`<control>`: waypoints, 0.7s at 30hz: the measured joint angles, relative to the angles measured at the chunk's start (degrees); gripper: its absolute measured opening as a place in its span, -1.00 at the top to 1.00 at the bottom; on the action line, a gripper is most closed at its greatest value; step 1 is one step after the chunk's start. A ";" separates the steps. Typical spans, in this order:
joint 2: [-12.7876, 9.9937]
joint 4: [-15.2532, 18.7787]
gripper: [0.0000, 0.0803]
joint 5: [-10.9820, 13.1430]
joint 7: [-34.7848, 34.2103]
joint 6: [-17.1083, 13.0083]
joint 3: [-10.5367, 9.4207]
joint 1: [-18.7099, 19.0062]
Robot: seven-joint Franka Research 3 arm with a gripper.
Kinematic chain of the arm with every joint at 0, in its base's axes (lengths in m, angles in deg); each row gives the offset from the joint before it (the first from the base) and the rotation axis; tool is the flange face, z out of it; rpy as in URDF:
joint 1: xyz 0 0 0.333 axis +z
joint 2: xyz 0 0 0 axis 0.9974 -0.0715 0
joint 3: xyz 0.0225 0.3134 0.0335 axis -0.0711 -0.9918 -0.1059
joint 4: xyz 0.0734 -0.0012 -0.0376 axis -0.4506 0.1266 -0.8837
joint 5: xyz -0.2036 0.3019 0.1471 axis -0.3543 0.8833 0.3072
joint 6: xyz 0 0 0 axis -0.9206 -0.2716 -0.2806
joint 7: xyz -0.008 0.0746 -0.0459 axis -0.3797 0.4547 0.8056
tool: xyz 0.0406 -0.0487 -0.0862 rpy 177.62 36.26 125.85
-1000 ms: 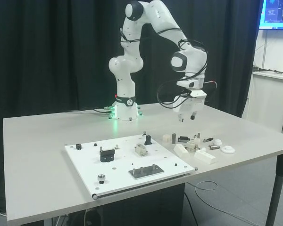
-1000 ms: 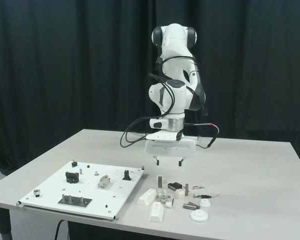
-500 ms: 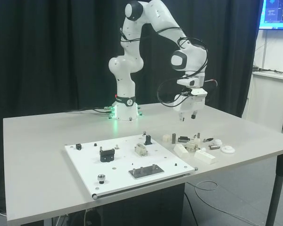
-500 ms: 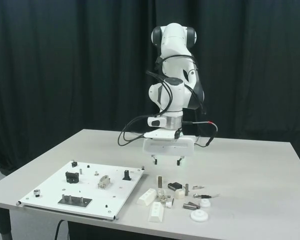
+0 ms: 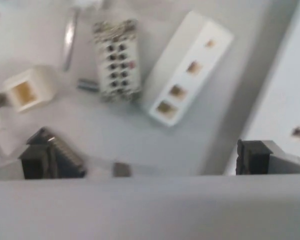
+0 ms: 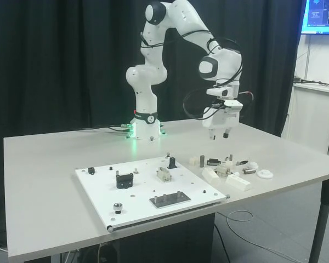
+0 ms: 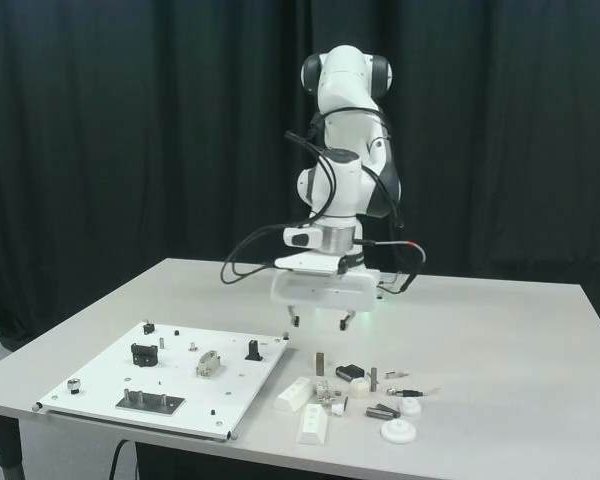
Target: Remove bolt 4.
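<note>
Grey table checked first: carries white board near its front edge, with a scatter of loose parts just beside the board's side edge. Found gripper hanging high over those loose parts, touching nothing, fingers spread wide with nothing between them. Judged to be held up there for clearance over the clutter, not for a grasp. Could not single out bolt 4 – several small fasteners stand on board, well apart from gripper, none legibly marked; presumed among them. Noted in wrist view a white four-hole block, a pin connector just beside it, and board edge near one fingertip. Ample open room above board — low travel across loose parts advised against
</note>
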 joint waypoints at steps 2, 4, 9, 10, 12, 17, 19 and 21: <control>-0.58 -0.96 -0.99 -1.12 0.19 -0.22 0.00 -0.72; -1.25 -1.93 -0.99 -2.19 0.69 -0.55 -0.01 -1.52; -3.22 -4.75 -0.99 -3.74 2.23 -1.03 -0.11 -4.03; -3.64 -5.37 -0.99 -3.95 2.61 -1.09 -0.15 -4.61; -4.50 -6.58 -0.99 -4.15 3.26 -1.22 -0.28 -5.76; -6.67 -9.65 -0.99 -4.13 3.51 -1.42 -0.66 -8.66; -7.53 -10.86 -0.99 -4.05 3.50 -1.45 -0.85 -9.81; -8.33 -11.99 -0.99 -3.96 3.39 -1.45 -1.14 -10.95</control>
